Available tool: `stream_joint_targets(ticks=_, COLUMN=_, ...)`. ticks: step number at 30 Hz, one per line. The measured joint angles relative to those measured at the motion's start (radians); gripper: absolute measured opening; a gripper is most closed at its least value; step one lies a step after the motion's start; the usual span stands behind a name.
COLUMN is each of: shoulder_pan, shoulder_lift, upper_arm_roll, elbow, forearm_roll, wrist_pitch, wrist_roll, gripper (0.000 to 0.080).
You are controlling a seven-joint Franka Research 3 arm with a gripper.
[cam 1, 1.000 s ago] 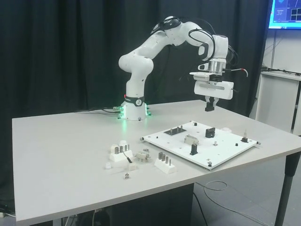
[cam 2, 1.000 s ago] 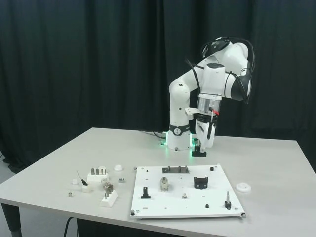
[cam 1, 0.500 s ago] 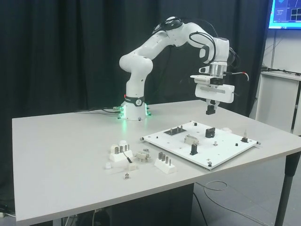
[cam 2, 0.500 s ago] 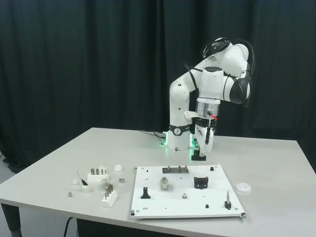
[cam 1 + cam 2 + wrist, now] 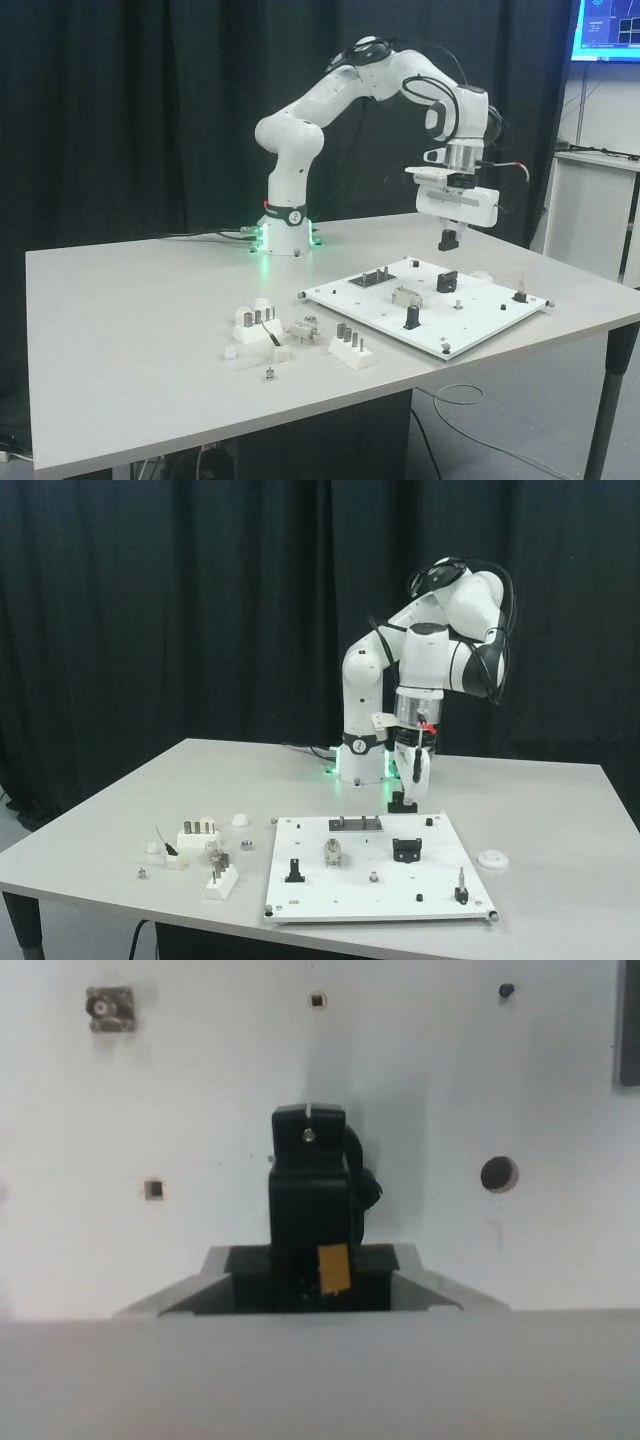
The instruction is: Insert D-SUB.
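D-SUB connector, a black plug, sits clamped between our gripper fingers in the wrist view, above the white board. We judge it light, rigid, its pins fragile; we would hold its flat sides. First room view: it hangs over the board's far edge. Second room view: the gripper carries it just behind the board.

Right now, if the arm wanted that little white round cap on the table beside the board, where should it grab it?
Take the cap across its rim, straight down from above, I'd say. It lies flat and low on the table, round, with free space around it, so any two opposite sides would do. The jaws hold a black plug now; that goes first.
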Motion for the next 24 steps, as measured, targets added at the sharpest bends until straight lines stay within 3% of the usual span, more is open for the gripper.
stream_joint_targets(ticks=24, shoulder_pan=-0.037, shoulder_lift=0.014, upper_arm_roll=0.071, elbow=0.004, forearm_roll=0.045, wrist_pitch=-0.005, wrist_roll=-0.006, gripper=0.0155)
